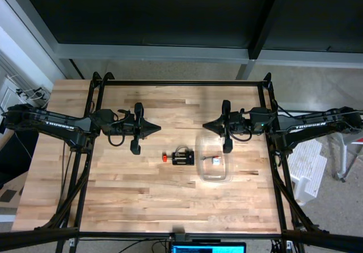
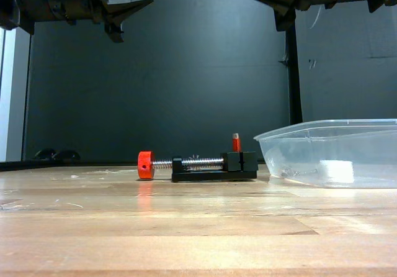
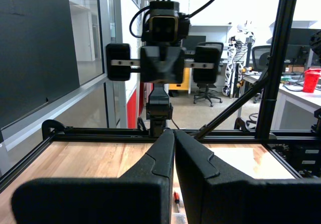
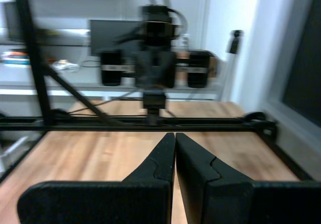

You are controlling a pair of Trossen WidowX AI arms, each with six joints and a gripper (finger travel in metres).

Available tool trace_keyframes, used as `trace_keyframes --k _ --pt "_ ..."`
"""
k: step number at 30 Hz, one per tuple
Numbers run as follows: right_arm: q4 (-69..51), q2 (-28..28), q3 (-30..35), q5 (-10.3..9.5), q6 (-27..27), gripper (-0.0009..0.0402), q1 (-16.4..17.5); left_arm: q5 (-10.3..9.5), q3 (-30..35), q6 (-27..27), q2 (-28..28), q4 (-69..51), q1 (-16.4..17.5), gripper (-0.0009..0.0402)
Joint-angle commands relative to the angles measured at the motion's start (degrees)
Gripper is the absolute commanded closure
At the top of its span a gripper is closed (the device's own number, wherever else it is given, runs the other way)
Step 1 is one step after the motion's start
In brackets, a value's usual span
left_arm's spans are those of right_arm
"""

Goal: Remove the RCA connector from the receptacle and place in the container

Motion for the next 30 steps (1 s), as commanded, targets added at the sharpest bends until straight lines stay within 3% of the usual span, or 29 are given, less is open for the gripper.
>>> trace_keyframes --k 1,5,30 --pt "1.1 -0.1 -0.6 -0.5 -0.4 0.0393 0.0 0.0 0.0 0.0 0.0 0.0 0.0 0.0393" --pt "1.9 -0.5 -1.5 -1.75 -0.3 0.0393 0.0 0.0 0.0 0.0 0.0 0.0 0.0 0.0393" --pt "2.4 -2.0 -3.7 -1.33 0.1 0.0393 0.0 0.0 0.0 0.0 0.0 0.0 0.0 0.0393"
